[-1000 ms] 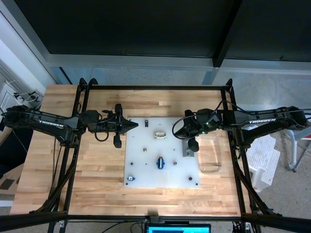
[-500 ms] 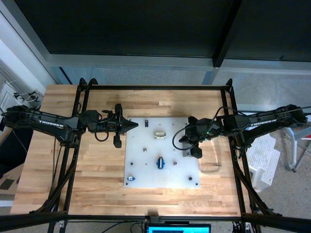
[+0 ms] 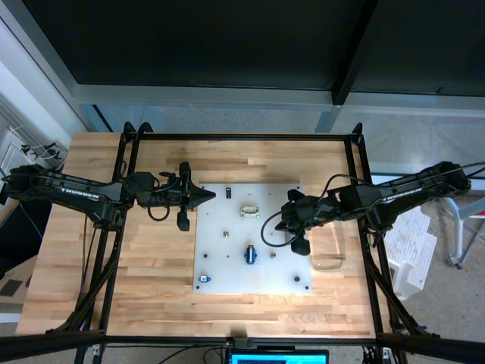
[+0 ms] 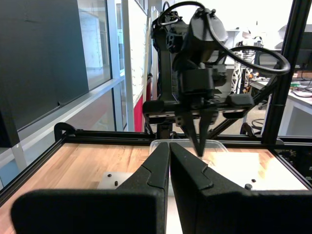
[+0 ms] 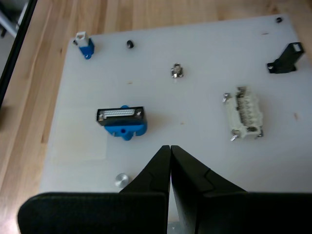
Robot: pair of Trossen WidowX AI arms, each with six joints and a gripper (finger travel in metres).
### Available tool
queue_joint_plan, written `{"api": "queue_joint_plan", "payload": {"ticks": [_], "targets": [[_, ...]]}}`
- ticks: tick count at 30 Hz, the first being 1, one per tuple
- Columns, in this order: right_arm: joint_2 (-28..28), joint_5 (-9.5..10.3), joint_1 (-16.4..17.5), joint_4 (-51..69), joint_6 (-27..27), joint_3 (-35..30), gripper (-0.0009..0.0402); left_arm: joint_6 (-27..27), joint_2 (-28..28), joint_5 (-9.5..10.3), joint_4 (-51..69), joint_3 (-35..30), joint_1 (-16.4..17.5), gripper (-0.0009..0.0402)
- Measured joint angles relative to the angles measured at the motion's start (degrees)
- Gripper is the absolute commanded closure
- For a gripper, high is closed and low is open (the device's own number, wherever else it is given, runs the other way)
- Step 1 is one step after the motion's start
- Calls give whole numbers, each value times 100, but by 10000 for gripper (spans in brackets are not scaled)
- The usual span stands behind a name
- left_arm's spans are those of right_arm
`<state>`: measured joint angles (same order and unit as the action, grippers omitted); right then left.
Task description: Remove the 16mm cylinder and place in the container
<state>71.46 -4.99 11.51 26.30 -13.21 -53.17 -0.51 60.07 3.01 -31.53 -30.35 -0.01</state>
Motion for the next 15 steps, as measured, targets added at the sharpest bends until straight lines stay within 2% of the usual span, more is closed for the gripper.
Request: {"api": "queue_joint_plan", "payload": {"ticks": [8, 15], "targets": [[1021, 4, 146, 1646, -2, -1134, 381, 2, 0, 0, 0, -2, 0, 393], [1834, 4, 278, 2765, 0, -1856, 316, 0, 0, 2, 0, 0, 0, 393]]}}
